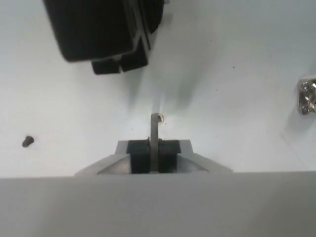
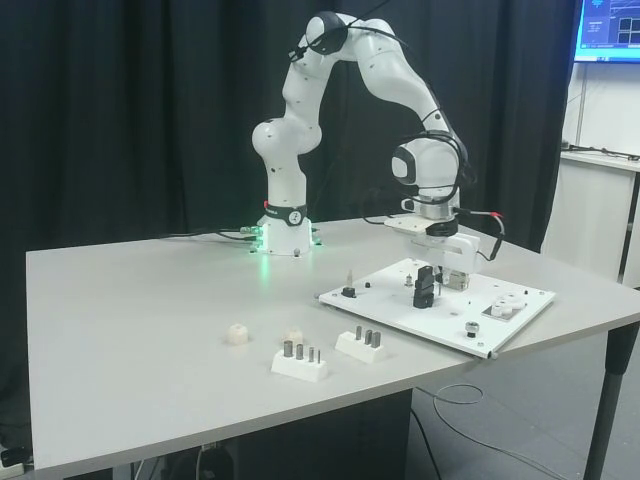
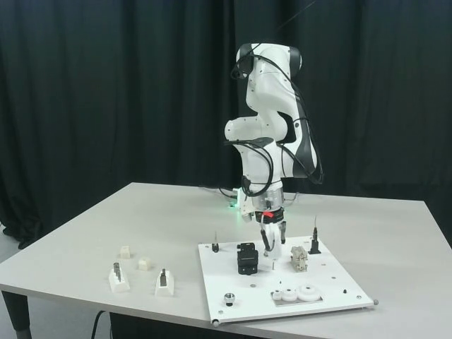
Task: Insert square peg 1.
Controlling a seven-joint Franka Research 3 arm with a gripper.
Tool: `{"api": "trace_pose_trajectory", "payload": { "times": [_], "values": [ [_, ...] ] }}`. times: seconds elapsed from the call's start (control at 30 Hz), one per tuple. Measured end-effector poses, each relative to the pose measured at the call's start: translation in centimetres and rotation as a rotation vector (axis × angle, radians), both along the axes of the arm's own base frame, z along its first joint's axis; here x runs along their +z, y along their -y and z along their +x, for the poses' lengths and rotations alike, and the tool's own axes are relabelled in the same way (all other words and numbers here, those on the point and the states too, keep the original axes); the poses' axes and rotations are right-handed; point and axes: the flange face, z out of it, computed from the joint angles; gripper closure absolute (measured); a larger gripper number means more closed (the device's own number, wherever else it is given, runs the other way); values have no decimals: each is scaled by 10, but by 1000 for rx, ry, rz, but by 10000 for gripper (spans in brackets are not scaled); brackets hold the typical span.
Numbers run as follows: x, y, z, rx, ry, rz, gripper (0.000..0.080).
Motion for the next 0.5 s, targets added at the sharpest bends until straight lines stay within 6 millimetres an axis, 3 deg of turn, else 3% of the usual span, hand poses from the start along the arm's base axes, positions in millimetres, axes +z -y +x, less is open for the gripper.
{"api": "trace_pose_trajectory", "payload": {
  "times": [0.5],
  "values": [
    [0,0,-1,131,7,-6,772]
  ]
}}
